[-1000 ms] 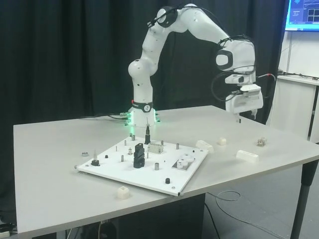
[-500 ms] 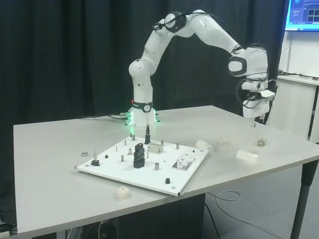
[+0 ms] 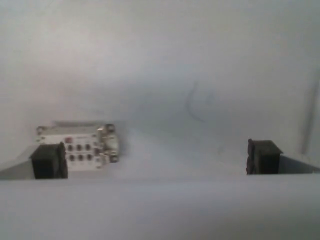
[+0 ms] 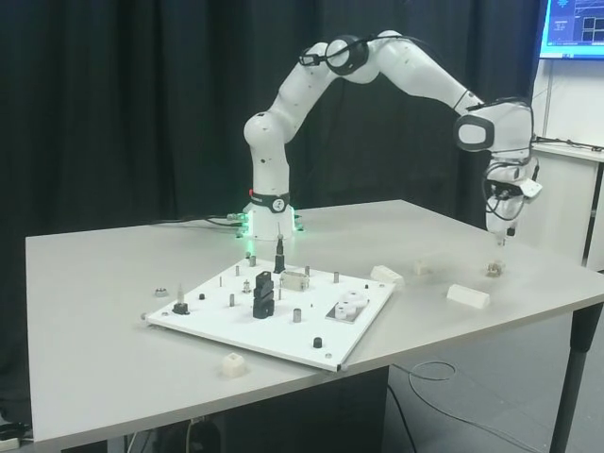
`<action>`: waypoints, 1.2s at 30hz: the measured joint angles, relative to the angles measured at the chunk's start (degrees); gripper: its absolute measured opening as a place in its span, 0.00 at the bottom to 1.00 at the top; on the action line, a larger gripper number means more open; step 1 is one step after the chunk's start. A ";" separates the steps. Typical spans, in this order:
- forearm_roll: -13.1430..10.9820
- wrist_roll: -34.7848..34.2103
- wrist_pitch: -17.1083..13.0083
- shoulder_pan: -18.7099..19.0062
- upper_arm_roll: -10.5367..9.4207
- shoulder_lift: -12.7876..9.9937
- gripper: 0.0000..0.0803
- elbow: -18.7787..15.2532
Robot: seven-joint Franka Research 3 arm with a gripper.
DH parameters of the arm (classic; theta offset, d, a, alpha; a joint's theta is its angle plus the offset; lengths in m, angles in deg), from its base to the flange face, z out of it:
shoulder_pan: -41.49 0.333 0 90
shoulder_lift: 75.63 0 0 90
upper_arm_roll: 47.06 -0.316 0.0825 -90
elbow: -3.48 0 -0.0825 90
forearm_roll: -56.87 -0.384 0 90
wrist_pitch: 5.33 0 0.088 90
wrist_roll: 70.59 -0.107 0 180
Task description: Pick waterproof.
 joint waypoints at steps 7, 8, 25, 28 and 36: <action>-0.15 -0.11 3.17 0.28 -1.47 -3.17 1.00 3.99; -0.15 -0.15 3.53 0.41 -1.57 -3.52 1.00 4.38; -0.01 -3.45 5.71 3.52 -2.95 -6.66 1.00 6.25; 0.20 -4.45 5.72 4.17 -2.94 -7.09 1.00 6.25; 1.98 -6.74 5.72 5.22 -2.84 -7.92 1.00 6.26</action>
